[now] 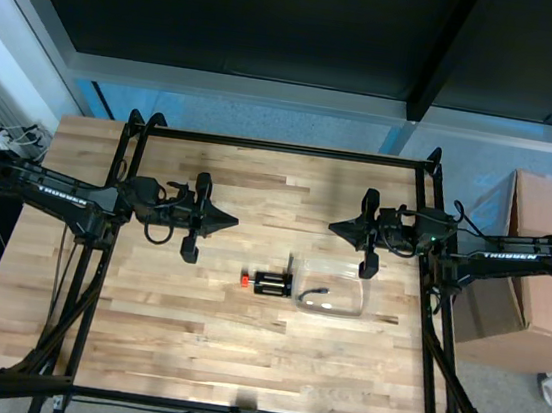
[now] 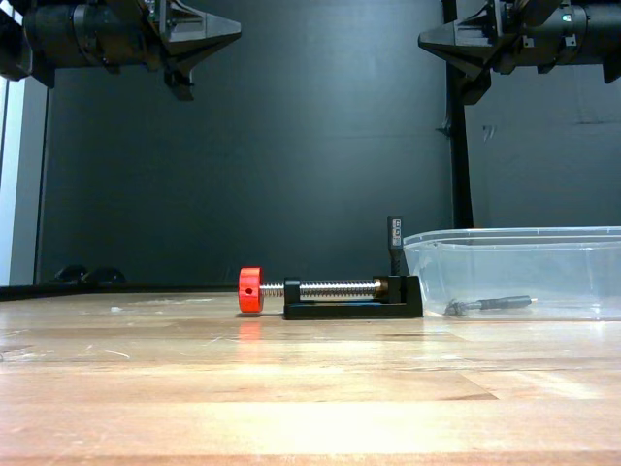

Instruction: Remove the USB-C connector from the USB-C receptacle and place in the container

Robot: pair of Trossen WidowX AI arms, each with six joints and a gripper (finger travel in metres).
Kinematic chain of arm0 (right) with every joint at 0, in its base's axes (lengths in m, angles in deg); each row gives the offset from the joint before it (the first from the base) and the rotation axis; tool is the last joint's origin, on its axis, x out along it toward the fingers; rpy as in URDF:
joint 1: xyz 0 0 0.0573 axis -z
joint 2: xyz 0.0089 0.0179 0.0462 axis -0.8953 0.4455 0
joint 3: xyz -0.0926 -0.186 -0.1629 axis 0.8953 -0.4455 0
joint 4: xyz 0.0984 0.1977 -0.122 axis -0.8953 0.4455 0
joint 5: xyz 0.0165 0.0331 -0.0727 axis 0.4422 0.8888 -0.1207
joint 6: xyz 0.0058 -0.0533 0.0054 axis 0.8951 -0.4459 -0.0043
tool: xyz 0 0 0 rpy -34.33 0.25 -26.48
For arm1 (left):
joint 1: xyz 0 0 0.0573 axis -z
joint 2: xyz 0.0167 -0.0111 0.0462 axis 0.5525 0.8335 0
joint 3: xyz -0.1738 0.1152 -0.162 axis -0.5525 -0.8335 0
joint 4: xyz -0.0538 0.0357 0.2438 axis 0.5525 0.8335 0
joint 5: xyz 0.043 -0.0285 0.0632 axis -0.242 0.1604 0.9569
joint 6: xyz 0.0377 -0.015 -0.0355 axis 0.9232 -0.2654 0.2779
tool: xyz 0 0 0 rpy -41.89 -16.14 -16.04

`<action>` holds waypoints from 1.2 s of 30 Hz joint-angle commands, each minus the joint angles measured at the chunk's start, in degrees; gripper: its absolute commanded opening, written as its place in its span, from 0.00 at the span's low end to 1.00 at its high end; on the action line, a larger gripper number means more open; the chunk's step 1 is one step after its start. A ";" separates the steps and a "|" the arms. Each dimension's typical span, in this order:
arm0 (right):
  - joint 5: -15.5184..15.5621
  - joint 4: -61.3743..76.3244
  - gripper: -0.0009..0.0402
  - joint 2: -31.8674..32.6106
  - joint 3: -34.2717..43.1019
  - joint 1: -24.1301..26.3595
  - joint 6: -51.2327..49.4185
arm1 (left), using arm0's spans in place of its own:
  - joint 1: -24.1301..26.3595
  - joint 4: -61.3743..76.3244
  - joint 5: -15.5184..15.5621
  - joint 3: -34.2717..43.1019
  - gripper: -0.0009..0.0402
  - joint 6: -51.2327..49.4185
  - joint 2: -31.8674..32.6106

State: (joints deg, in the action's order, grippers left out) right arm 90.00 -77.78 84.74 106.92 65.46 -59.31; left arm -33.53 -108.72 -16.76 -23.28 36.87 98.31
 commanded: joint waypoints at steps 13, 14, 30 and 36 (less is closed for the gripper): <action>1.29 0.04 0.02 0.07 0.13 -0.02 0.70 | -0.02 0.00 0.00 0.00 0.02 0.00 0.02; 1.31 0.04 0.02 0.07 0.13 -0.02 0.70 | -0.02 0.00 0.00 0.00 0.02 0.00 0.02; 1.29 0.26 0.02 0.07 0.13 -0.02 0.72 | -0.02 0.00 0.00 0.00 0.02 0.00 0.02; 1.29 0.31 0.02 0.07 0.13 -0.04 0.72 | -0.02 0.00 0.00 0.00 0.02 0.00 0.02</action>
